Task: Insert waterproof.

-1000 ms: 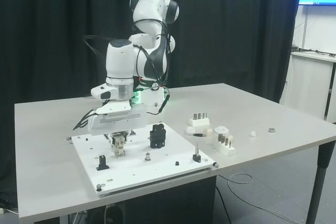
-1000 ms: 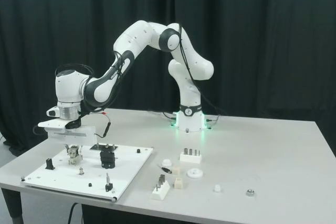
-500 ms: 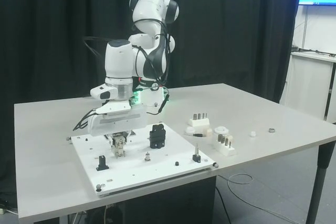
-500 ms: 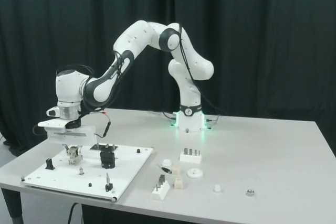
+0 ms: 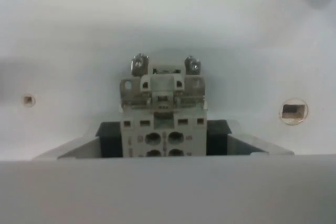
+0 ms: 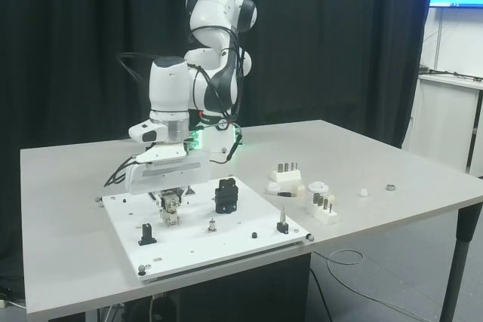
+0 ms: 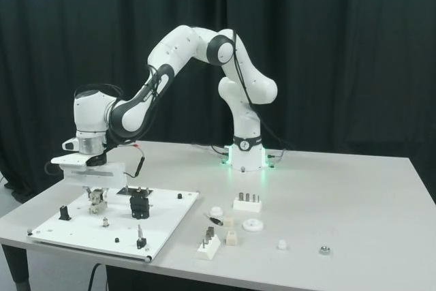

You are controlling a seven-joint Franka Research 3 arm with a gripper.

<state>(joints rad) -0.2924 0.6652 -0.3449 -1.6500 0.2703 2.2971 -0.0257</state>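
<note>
Connector (image 5: 163, 116) sits on the white board (image 6: 204, 243) at the desk's (image 7: 354, 195) left side, directly below the hand (image 6: 169, 203), its screws and round sockets facing up in the wrist view. Whether the hand is clamped on it or apart cannot be told; the wrist's white body hides the fingertips. A black block (image 6: 226, 195) stands just right of the connector on the board. Small white holders (image 7: 246, 202) with pins lie on the bare desk, well apart from the board.
</note>
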